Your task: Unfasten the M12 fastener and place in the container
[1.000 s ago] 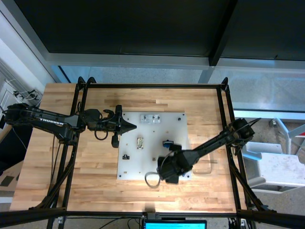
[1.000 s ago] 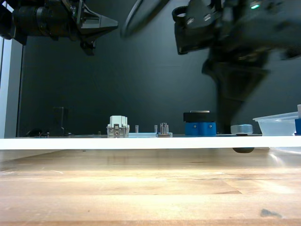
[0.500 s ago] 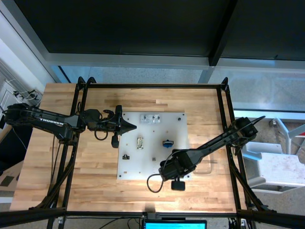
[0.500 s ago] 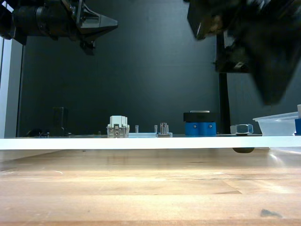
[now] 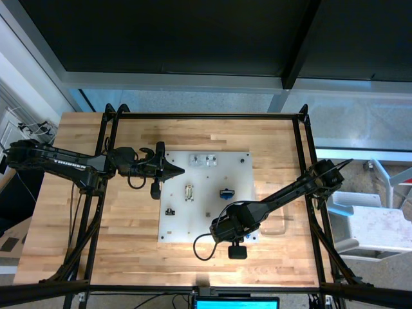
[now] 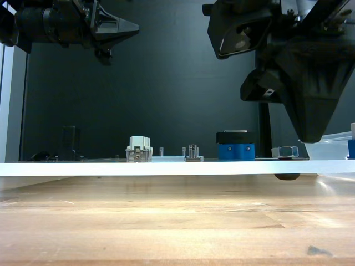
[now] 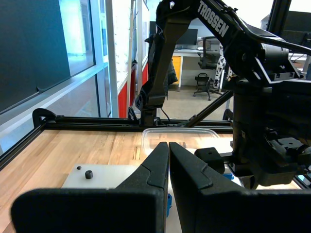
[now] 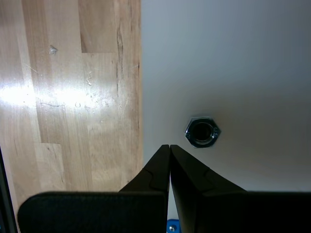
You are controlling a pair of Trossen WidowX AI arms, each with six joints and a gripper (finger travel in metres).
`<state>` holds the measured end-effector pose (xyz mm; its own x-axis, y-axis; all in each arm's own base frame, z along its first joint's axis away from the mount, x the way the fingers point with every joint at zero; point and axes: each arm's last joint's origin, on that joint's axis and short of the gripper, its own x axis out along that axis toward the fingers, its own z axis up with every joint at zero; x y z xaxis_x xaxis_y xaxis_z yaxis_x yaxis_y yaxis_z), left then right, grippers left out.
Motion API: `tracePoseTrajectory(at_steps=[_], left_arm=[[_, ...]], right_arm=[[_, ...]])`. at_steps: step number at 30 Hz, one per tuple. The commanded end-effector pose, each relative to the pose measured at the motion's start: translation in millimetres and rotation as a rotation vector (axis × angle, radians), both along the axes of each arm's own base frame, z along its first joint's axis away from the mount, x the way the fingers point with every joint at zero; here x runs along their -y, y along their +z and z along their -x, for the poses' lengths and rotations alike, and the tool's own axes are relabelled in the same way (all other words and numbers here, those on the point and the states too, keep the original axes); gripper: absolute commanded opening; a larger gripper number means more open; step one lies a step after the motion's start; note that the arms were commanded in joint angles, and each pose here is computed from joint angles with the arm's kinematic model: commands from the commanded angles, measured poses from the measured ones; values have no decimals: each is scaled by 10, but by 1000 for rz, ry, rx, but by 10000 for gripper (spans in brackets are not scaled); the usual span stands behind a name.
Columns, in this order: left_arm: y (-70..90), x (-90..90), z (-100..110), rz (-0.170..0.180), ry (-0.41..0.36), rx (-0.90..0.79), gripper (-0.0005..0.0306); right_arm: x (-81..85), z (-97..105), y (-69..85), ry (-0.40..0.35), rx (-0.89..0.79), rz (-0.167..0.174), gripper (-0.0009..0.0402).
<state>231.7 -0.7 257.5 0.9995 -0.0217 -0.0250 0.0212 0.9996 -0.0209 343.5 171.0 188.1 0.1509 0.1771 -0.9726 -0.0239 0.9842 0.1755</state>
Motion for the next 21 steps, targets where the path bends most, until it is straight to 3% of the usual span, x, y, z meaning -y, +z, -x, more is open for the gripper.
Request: tracePoseTrajectory(at_steps=[1,20,21], left_arm=[[2,0,0,0,0,1,0],[2,-1,0,0,0,1,0],[2,0,0,0,0,1,0]], right_arm=[[16,3,-29,-9,8,30,0],[57,10,-66,-23,4,55,0],[62,10,-66,-26,8,68,0]])
